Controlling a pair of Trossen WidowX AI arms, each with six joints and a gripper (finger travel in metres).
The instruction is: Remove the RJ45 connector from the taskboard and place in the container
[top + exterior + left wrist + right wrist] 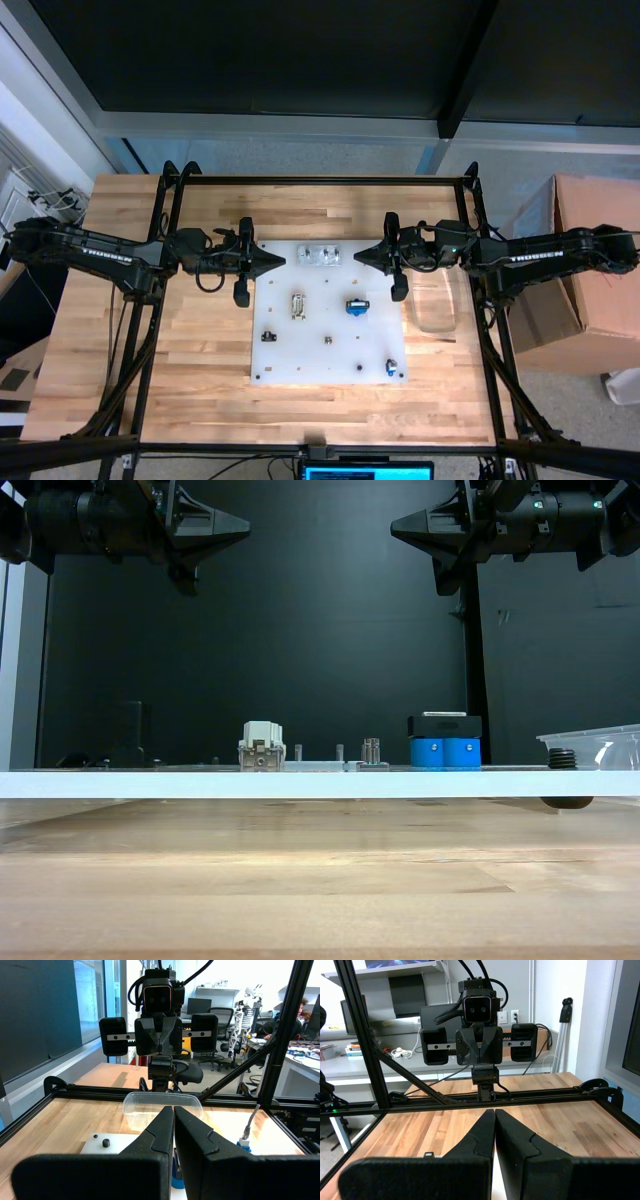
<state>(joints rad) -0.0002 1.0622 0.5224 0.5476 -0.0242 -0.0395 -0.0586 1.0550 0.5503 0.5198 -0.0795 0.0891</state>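
The left gripper [276, 262] hangs high over the far left part of the white taskboard [310, 360]. Its two black, wedge-shaped fingers are pressed together on nothing, which looks like a parked pose that leaves the fittings below open to reach. The board is a flat matte plate lying on the pale wooden table [180, 350]. It carries a grey-beige block [298, 305], a blue block with a black cap [356, 306] and, by its near right corner, a small pale plug standing in a blue base. That plug is probably the RJ45 connector [244, 1137], upright in its seat, though this cannot be told for sure; neither arm holds it. The right gripper [362, 255] mirrors the left, high over the board's far right part, its pincer closed and empty. Just beside the board's right edge lies the container [440, 328] — thin clear plastic with rounded corners, set close so the carry would be short.
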